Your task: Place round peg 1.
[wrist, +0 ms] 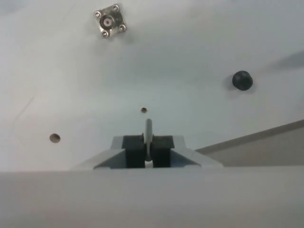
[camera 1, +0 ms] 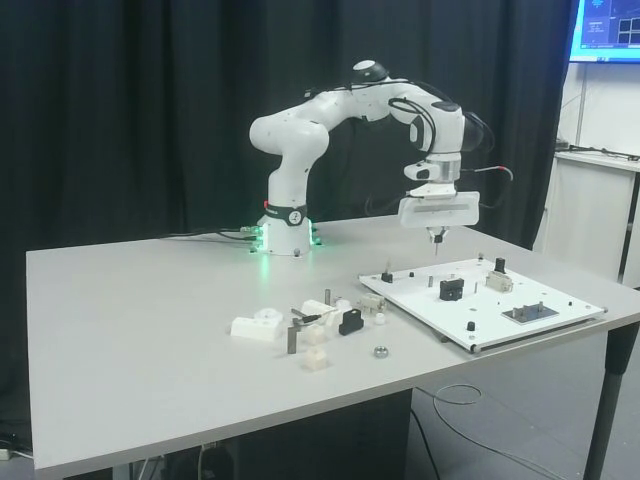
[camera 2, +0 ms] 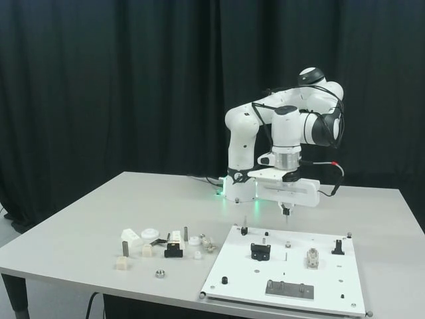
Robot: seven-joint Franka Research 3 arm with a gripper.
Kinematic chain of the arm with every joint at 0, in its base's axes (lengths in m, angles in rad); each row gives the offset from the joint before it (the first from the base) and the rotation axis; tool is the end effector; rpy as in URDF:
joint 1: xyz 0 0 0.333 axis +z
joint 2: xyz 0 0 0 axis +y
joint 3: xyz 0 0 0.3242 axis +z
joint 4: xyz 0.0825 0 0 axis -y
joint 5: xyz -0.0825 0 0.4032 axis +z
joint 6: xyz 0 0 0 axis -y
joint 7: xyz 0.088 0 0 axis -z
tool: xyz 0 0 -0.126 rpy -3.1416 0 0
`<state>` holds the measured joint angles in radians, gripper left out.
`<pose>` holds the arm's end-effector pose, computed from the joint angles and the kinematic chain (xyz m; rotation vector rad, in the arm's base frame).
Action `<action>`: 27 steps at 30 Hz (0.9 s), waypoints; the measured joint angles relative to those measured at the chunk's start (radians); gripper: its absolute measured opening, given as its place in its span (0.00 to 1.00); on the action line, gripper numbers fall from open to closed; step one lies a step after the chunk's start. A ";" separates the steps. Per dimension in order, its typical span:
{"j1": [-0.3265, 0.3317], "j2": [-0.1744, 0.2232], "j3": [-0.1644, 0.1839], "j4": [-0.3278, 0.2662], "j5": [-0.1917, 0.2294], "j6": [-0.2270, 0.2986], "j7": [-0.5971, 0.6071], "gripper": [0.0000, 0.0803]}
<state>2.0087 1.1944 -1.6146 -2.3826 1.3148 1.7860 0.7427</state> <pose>0.4289 0.2213 0.2545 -2.6521 1.6220 0.0510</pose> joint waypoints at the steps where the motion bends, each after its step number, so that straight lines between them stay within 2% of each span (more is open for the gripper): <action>1: 0.000 0.000 0.000 0.000 0.000 0.005 0.000 0.04; 6: -0.003 0.001 0.000 0.000 -0.010 0.045 0.000 0.04; 15: -0.036 0.001 -0.001 0.000 -0.062 0.150 -0.002 0.04; 20: -0.076 0.001 -0.004 0.000 -0.089 0.208 -0.033 0.04; 27: -0.160 0.001 -0.004 0.006 -0.097 0.271 -0.136 0.04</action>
<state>1.8492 1.1957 -1.6191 -2.3766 1.2173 2.0572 0.6069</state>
